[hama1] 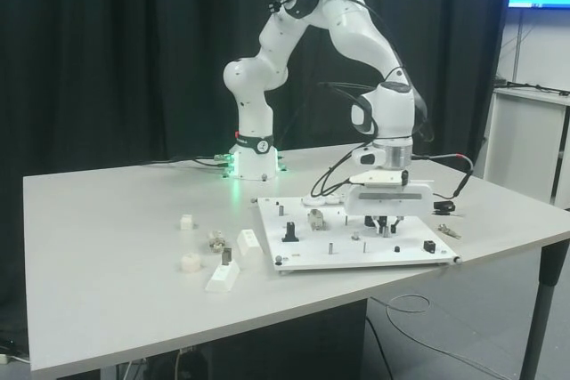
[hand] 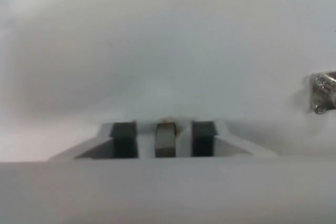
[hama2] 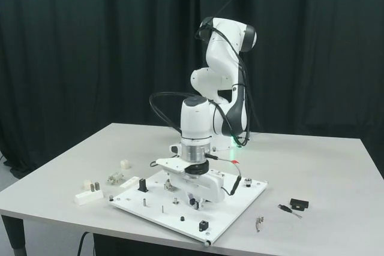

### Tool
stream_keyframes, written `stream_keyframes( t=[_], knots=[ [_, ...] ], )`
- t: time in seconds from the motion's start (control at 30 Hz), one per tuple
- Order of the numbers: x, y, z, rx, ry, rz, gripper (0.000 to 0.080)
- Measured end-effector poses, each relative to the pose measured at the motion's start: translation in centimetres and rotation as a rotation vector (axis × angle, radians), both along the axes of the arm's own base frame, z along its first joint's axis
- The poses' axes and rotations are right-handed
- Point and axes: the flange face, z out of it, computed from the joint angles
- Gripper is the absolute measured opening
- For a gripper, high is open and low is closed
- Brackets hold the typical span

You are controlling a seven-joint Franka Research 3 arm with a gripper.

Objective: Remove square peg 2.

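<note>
Gripper (hand: 164,139), lower centre: fingers are bracketing square peg 2 (hand: 165,140), grip unconfirmed | peg not yet lifted off white board (hama1: 356,251); extraction is remaining.

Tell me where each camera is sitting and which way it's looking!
Wrist view: sits on the arm's wrist, looks down past the gripper at the white board; only the fingers and a peg between them show.
First room view: stands off one side of the grey table, sees the whole arm.
Second room view: stands off another side, facing the arm from the front.
Both room views share the arm, board and table.
</note>
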Motion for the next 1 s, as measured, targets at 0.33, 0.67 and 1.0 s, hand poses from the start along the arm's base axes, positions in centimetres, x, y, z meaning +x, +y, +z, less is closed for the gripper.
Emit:
stream_keyframes(
  t=[0.33,0.67,1.0],
  knots=[
    [0.0,-0.2,-0.1,0.004,0.002,-0.003,0.007],
    [0.1,-0.2,0.1,0.005,0.005,-0.002,0.0073],
    [0.5,-0.3,2.6,0.002,0.032,0.027,0.0073]
  ],
)
